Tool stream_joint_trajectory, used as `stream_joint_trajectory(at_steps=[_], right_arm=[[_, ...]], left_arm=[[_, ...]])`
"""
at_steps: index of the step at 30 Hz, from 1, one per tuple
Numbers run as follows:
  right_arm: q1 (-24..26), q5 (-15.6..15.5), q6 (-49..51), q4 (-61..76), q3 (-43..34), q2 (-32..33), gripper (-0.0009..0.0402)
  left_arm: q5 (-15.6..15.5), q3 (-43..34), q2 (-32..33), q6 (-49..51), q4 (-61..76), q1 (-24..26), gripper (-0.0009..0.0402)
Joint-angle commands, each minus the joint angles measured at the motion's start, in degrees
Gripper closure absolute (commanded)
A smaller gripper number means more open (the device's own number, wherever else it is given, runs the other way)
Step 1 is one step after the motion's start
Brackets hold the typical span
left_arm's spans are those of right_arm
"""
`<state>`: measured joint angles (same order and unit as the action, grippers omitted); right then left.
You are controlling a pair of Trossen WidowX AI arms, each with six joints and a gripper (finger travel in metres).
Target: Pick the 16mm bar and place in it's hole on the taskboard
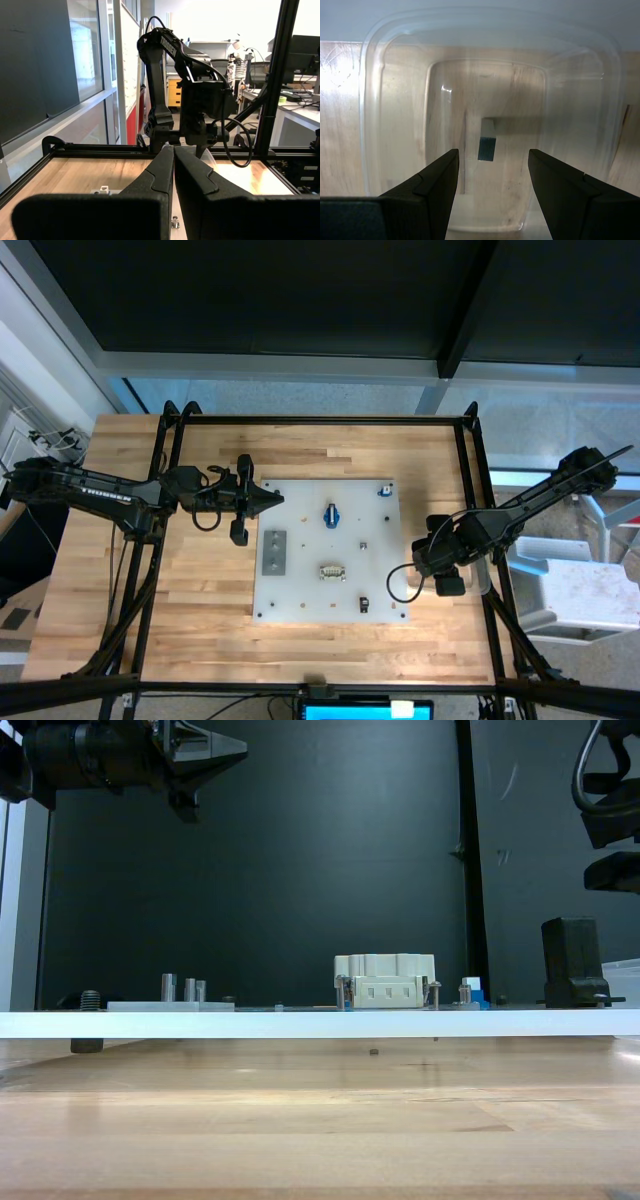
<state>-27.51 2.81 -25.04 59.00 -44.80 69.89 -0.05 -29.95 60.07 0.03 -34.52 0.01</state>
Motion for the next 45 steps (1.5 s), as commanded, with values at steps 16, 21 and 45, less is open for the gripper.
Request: stream_joint_trajectory(at_steps=[16, 21, 45], right_arm=[[-0.57, 0.09, -0.70, -6.82, 5.11, 1.51, 0.0201], [-0.63, 0.15, -1.57, -9.01, 6.21, 1.55, 0.0201], [-0.66, -0.87, -2.62, -10.95, 7.82, 1.90, 0.0324]], left_arm=[[0.02, 0.00, 0.02, -0.02, -0.02, 0.00, 0.0393], [0.02, 0.00, 0.02, 0.00, -0.02, 0.00, 0.0393], [0.02, 0.00, 0.02, -0.02, -0.02, -0.02, 0.0393]])
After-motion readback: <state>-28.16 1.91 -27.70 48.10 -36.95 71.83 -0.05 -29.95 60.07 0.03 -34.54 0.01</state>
